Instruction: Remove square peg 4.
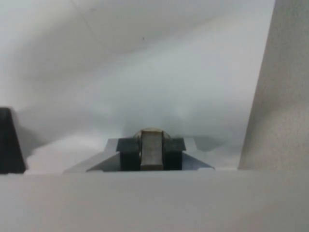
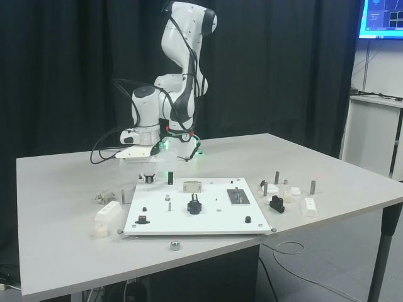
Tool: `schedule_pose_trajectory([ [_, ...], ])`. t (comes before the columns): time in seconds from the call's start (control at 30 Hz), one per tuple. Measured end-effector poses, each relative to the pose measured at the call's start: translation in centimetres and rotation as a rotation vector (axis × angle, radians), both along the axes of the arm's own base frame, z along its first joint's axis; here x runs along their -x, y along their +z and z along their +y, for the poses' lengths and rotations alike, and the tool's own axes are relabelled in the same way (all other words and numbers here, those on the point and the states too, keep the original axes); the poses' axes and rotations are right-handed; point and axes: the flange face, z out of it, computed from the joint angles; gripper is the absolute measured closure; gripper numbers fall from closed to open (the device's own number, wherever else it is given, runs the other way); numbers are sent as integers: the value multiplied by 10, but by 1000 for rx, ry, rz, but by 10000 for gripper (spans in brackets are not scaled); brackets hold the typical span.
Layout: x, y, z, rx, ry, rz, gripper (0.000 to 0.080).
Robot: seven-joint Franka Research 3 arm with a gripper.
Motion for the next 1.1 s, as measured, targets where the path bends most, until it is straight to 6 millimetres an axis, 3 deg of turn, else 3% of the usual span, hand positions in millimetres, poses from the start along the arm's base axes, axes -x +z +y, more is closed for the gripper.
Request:
schedule_pose_trajectory([
  [1.1, -1, 0, 1, 6, -19, 4, 705],
])
